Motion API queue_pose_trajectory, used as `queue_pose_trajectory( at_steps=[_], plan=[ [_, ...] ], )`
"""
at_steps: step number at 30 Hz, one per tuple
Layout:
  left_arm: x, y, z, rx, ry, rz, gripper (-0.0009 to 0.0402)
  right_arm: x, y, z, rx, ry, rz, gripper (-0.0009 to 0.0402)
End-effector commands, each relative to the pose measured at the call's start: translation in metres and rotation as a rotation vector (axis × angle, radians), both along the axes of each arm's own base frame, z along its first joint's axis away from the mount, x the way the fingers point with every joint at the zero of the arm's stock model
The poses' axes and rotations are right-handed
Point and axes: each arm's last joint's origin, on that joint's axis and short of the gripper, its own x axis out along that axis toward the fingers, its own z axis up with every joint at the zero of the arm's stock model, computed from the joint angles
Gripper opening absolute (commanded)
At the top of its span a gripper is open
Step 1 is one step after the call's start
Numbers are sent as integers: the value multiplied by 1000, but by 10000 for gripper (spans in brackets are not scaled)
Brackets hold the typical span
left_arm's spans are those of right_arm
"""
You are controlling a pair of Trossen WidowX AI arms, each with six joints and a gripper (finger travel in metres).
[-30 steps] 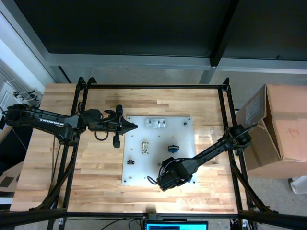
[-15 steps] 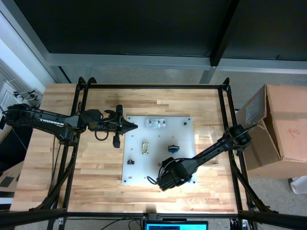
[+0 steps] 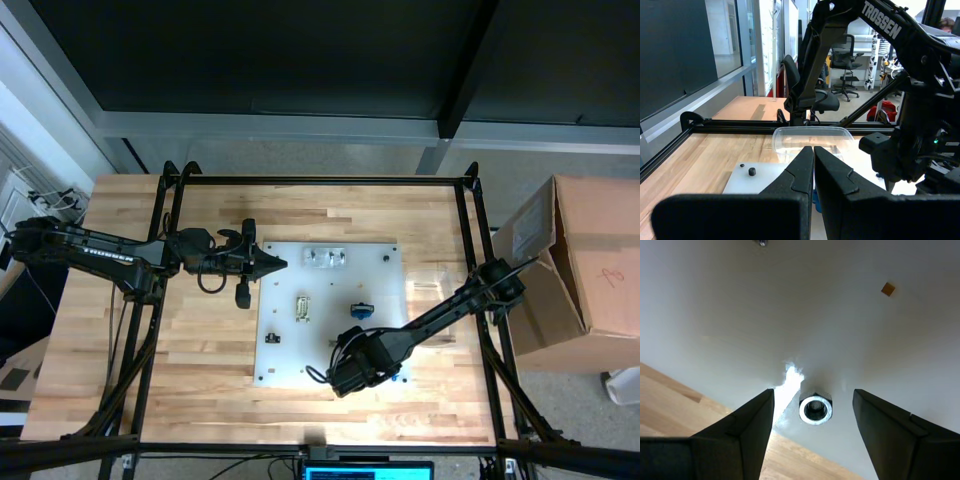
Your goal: Pick the M12 nut and place it on its threads and fasten
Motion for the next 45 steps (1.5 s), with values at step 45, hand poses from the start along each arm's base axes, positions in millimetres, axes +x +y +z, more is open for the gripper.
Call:
queue_pose_trajectory(
  at_steps=[45],
  plan=[
    [0, 0, 0, 0, 0, 0, 0, -26, -11, 53, -149, -94, 483, 177]
  ],
)
